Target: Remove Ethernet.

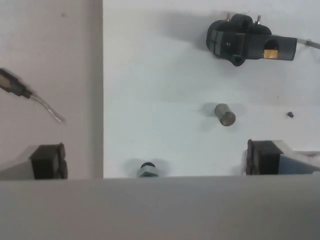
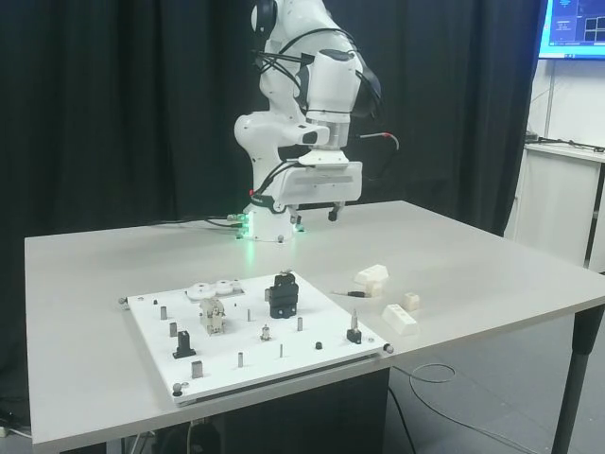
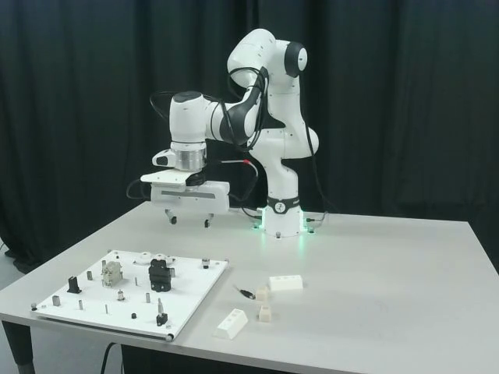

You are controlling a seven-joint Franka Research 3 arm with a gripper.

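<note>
White arm's gripper, fingers spread and holding nothing, hangs above the far side of the white board; a black Ethernet fixture stands there.

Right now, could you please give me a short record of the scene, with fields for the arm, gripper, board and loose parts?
arm: white, raised above the grey table, behind the board
gripper: open, holding nothing, well above the table
board: white, flat on the table's front part, carrying small fixtures and pegs
black fixture: upright on the board, far below the gripper
loose parts: white blocks on the table beside the board
</note>
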